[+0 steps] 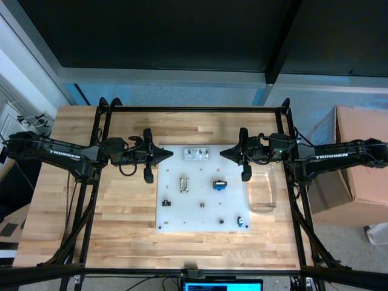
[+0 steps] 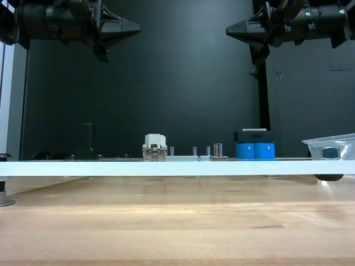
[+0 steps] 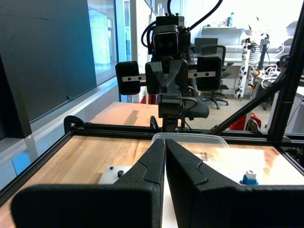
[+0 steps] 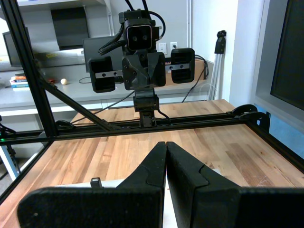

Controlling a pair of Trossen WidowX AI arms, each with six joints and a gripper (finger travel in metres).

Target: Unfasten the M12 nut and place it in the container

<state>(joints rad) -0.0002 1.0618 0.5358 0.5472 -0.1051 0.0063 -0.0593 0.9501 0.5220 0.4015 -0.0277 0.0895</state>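
M12 nut (image 1: pixel 240 222) too small to tell seating; container (image 2: pixel 333 143) cut off by view's right edge

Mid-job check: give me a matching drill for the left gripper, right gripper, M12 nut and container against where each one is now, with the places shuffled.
Things:
1. left gripper
2. right gripper
3. M12 nut
4. container

Places:
A. at the right edge of the white board
B. on its stud, near the board's near right edge
C. shut, raised over the board's far left
D. shut, raised over the board's far right

Pairs: 1-C, 2-D, 3-B, 4-A
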